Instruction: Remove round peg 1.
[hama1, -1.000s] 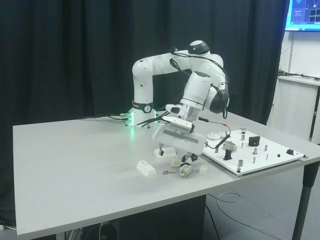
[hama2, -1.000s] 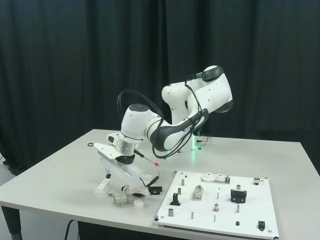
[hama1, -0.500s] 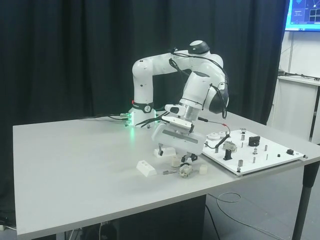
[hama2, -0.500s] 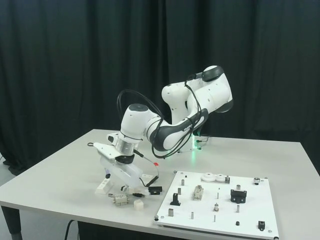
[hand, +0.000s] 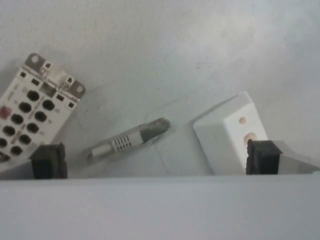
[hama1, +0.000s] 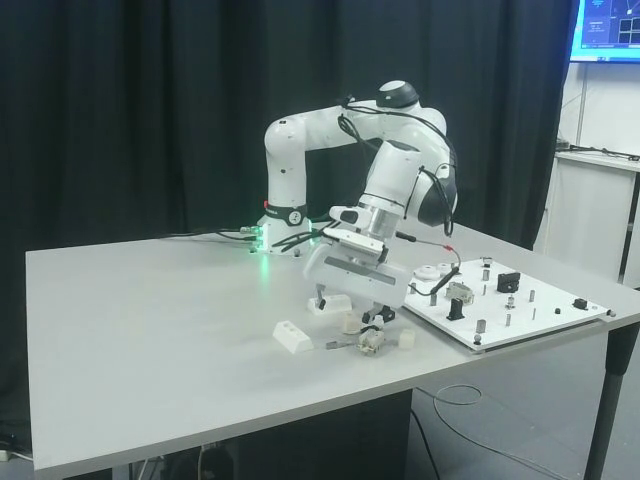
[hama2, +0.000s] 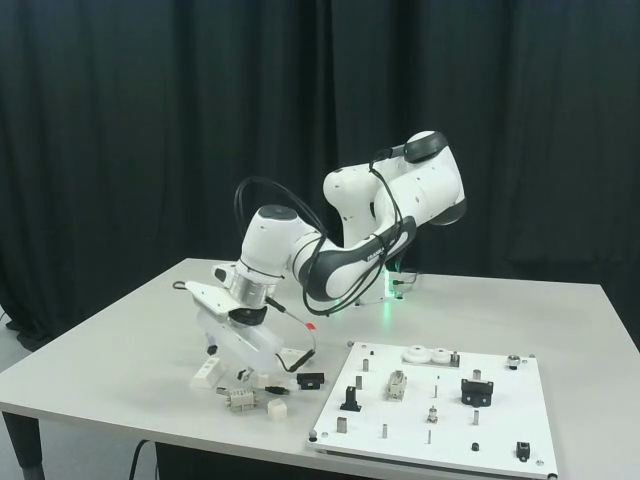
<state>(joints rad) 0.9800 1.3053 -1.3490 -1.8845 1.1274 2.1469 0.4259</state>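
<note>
Jaws on the gripper are spread wide with nothing between them, hanging low over loose parts: connector, plug, white block. No readable writing anywhere. Can't pick out round peg 1 among the upright pegs on the board, well off right near the table edge.

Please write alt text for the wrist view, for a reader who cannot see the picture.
Looking down on the grey table, two black fingertips of the open gripper stand wide apart, with nothing between them. Below lie a grey cable plug, a white multi-pin connector with rows of black holes, and a white block with two small holes.
</note>
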